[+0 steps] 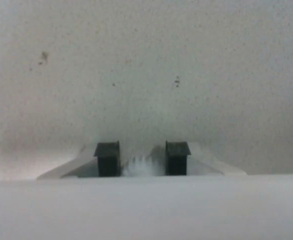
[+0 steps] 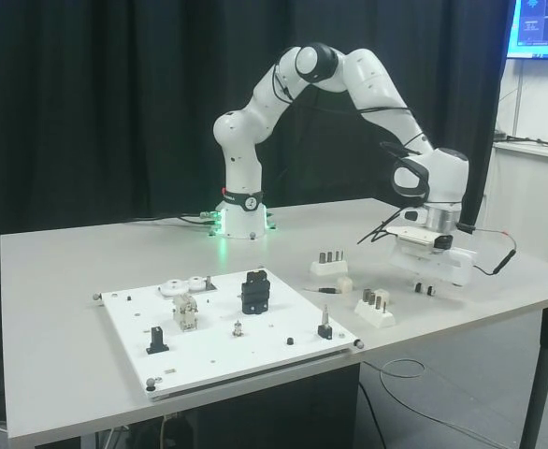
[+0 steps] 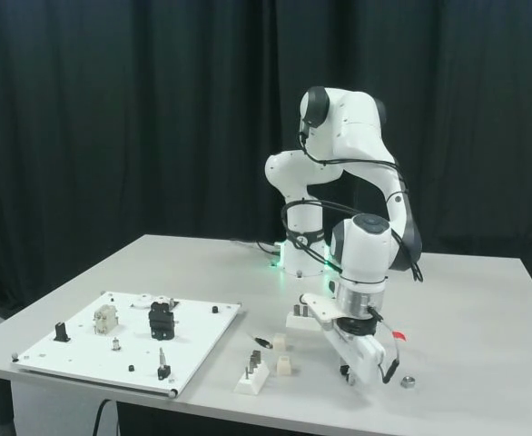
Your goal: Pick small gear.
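- The gripper (image 1: pixel 142 165) is low over the grey table (image 1: pixel 146 65), its two black fingertips (image 1: pixel 108 159) standing apart with a gap between them.
- In the wrist view, the small gear (image 1: pixel 142 164) sits in that gap, a pale toothed edge showing between the pads. It looks centred, but whether either pad touches it I cannot tell.
- From the room views the gripper (image 2: pixel 425 288) is down at the table's near right part, well apart from the white assembly board (image 2: pixel 220 339); the gear itself is hidden there.
- Handling, as a judgement: a small gear is probably light and stiff, so it should not deform under a firm pinch, but the teeth offer narrow contact and it may twist or pop out if caught off-centre.
- Best hold: across the toothed rim on opposite sides, pads square to the gear's middle, closing evenly so it is not pushed sideways along the table.
- Being thin and low, it calls for the fingertips nearly touching the table before closing.
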Controlling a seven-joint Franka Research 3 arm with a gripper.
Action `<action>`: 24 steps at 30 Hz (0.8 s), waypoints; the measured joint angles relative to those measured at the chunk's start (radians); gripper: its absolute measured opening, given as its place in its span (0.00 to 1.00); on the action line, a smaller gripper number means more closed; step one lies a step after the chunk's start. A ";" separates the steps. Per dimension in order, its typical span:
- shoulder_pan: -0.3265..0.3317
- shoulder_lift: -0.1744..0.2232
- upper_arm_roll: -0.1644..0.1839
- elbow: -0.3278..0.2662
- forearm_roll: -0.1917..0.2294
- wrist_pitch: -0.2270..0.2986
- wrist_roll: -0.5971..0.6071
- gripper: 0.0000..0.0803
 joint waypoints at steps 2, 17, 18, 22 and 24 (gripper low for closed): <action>0.000 0.000 0.000 0.000 0.000 0.000 0.000 0.24; -0.021 -0.001 0.000 0.029 -0.028 -0.011 0.000 0.24; -0.024 -0.001 0.000 0.033 -0.030 -0.016 0.000 0.24; -0.036 -0.003 -0.001 0.050 -0.041 -0.041 0.000 0.24; -0.041 -0.005 -0.001 0.059 -0.044 -0.054 0.000 0.24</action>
